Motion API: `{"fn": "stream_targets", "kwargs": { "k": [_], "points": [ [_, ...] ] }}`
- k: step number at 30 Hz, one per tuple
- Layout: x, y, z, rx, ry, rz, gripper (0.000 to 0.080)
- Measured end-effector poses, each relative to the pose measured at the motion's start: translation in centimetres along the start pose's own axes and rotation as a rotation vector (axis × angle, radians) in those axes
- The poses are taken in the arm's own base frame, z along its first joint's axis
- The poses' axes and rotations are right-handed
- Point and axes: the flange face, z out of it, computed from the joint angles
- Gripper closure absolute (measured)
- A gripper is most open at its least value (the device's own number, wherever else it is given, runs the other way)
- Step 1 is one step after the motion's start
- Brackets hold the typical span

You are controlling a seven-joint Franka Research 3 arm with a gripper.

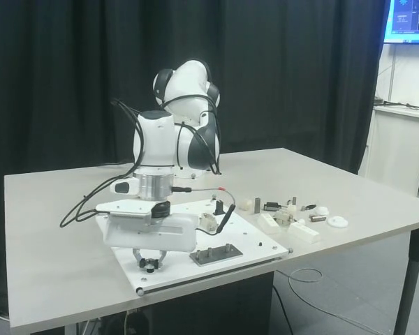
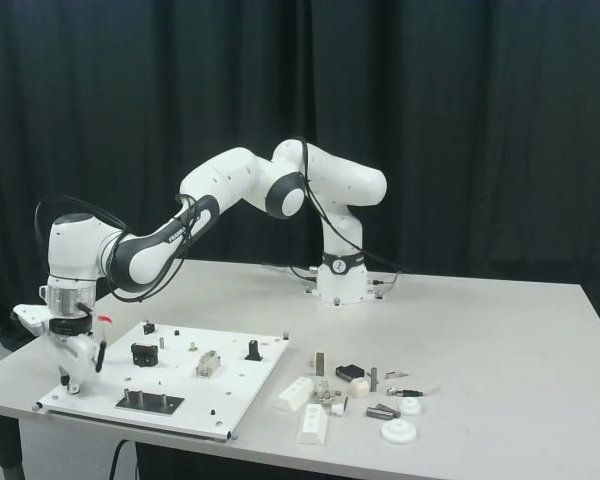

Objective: Remove bolt 4.

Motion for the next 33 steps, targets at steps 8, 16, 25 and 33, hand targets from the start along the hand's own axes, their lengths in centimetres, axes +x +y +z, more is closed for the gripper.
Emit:
{"fn": "stream_targets", "kwargs": {
  "k": [8, 16, 25, 33],
  "points": [
    [-0.07, -0.11, -0.01, 0.002, 0.001, -0.154, 0.0577],
    [-0.17, -0.22, -0.02, 0.002, 0.001, -0.270, 0.0578],
    [-0.22, -0.29, -0.05, 0.002, 0.002, -0.348, 0.0578],
    [-0.26, -0.32, -0.05, 0.004, 0.000, -0.435, 0.0578]
  ]
}}
